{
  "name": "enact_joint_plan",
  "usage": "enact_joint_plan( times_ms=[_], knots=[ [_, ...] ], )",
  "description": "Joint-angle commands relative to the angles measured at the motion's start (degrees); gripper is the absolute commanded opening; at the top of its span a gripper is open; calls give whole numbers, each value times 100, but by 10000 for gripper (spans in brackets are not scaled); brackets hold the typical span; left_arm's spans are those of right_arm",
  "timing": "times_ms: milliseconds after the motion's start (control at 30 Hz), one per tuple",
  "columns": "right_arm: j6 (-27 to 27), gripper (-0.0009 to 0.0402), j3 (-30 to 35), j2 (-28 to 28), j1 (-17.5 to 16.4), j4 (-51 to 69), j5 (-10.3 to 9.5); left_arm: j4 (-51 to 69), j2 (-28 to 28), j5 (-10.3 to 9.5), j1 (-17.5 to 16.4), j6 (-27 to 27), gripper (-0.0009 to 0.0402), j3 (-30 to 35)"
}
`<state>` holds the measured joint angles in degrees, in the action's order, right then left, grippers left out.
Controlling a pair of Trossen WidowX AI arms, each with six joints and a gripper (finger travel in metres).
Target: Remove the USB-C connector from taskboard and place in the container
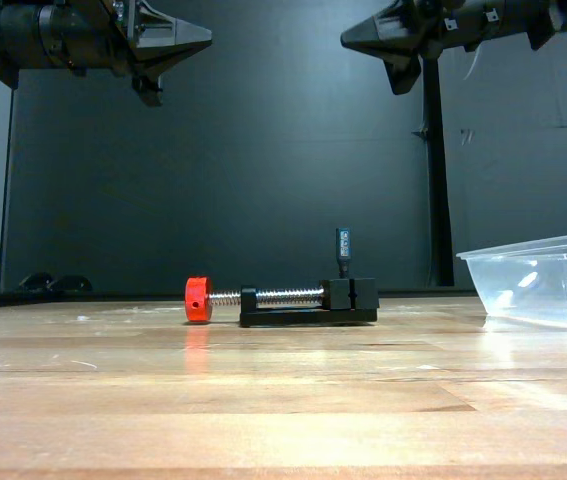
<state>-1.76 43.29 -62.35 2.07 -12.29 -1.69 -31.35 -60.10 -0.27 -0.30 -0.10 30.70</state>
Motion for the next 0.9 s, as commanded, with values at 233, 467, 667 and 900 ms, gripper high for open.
enact_joint_plan(
  times_ms=[233,467,667,900],
  knots=[
    [85,0,-553,0,42,-1276,11,-2,0,0,0,-2,0,0],
    [181,0,-619,-39,42,-1534,20,-2,0,0,0,-2,0,0],
    [181,0,-621,-210,42,-1683,11,-2,-2,2,0,-2,0,0],
    [79,0,-680,-271,46,-1700,15,0,0,2,0,-2,0,0]
  ],
)
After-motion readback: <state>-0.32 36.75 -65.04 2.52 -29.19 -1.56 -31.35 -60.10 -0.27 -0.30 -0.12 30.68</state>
